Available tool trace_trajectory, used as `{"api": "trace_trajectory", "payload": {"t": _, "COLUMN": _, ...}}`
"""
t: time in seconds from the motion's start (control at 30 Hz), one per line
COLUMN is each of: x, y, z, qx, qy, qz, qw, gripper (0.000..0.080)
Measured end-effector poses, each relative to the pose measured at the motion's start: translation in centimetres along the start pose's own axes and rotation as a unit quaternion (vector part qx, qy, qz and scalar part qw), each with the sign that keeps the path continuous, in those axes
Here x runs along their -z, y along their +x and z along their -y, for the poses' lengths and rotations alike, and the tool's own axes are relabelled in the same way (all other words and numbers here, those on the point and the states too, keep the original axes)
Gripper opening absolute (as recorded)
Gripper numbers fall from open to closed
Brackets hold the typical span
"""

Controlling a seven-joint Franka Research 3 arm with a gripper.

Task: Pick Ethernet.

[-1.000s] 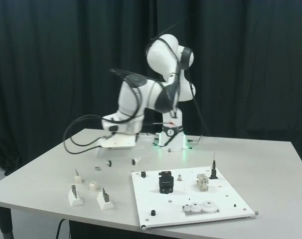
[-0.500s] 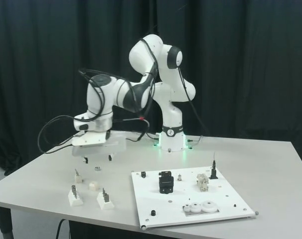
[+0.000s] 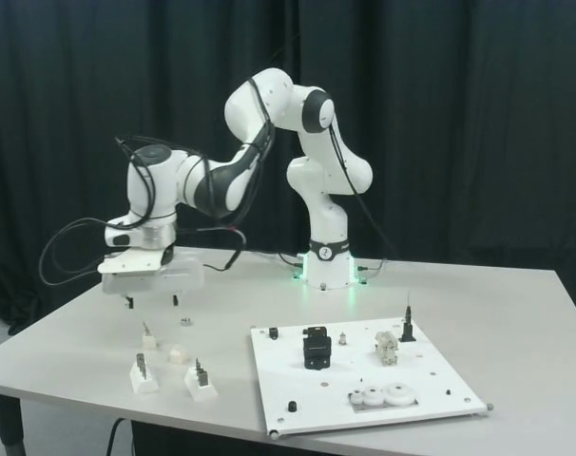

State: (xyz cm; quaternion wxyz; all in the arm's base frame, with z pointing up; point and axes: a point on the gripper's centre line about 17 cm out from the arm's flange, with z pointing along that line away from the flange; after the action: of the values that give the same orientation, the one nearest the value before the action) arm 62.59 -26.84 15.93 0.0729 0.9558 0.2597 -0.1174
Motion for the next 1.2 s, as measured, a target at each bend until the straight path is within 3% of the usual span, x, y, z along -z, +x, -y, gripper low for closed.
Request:
{"api": "trace_trajectory", "payload": {"t": 0.23, "x": -1.8, "y": -1.6, "z": -2.8, "qx": 0.022, "qy": -0.002, "qz": -0.016, "qw": 0.9996, "gripper": 0.0800}}
{"api": "trace_trajectory", "payload": {"t": 0.53, "x": -4.6, "y": -4.1, "z": -4.2, "qx": 0.050, "qy": 0.024, "qz": -0.030, "qw": 0.9980, "gripper": 0.0800}}
{"api": "trace_trajectory", "payload": {"t": 0.8, "x": -7.1, "y": -6.4, "z": -4.4, "qx": 0.065, "qy": 0.047, "qz": -0.021, "qw": 0.9965, "gripper": 0.0800}}
{"api": "trace_trajectory", "payload": {"t": 1.2, "x": -10.3, "y": -7.9, "z": -2.4, "qx": 0.063, "qy": 0.085, "qz": -0.010, "qw": 0.9943, "gripper": 0.0800}}
